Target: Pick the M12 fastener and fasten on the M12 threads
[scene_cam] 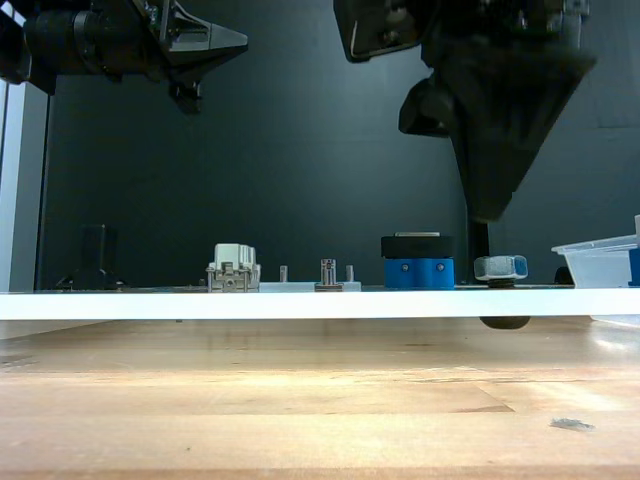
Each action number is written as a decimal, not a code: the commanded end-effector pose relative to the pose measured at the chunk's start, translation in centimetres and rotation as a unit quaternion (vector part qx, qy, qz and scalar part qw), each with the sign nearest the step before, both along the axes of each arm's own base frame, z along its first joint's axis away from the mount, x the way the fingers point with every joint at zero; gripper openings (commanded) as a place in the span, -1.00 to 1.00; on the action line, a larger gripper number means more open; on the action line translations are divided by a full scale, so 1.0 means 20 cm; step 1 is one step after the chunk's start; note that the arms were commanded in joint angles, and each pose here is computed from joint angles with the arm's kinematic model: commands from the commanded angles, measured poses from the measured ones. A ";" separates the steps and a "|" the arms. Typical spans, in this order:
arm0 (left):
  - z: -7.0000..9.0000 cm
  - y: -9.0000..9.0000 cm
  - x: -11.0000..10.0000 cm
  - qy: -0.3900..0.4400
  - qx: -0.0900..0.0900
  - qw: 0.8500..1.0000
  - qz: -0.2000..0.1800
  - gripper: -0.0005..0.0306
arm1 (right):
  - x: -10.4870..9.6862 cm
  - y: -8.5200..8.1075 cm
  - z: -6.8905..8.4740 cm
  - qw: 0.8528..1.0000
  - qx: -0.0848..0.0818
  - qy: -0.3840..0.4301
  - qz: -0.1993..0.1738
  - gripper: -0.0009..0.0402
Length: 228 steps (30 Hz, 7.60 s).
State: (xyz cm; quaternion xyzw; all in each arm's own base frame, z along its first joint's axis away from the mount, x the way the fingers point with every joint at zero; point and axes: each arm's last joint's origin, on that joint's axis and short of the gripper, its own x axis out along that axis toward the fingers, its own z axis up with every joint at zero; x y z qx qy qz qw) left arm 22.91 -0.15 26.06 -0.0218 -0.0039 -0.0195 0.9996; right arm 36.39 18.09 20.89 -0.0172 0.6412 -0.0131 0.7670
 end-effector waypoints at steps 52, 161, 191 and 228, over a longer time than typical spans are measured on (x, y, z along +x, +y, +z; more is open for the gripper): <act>0.00 0.00 0.00 0.000 0.000 1.000 0.000 -0.97 | -0.06 0.00 -0.09 1.000 0.021 -0.001 -0.022 -0.96; 0.00 0.00 0.00 0.000 0.000 1.000 0.000 -0.96 | -0.04 0.00 -0.12 0.999 0.023 -0.023 -0.027 -0.96; 0.00 0.00 0.00 0.000 0.000 1.000 0.000 -0.97 | -0.04 -0.01 -0.07 0.999 0.003 -0.042 -0.020 -0.96; 0.00 0.00 0.00 -0.001 0.000 1.000 0.000 -0.96 | -0.06 0.02 -0.08 0.996 0.084 0.019 0.001 -0.96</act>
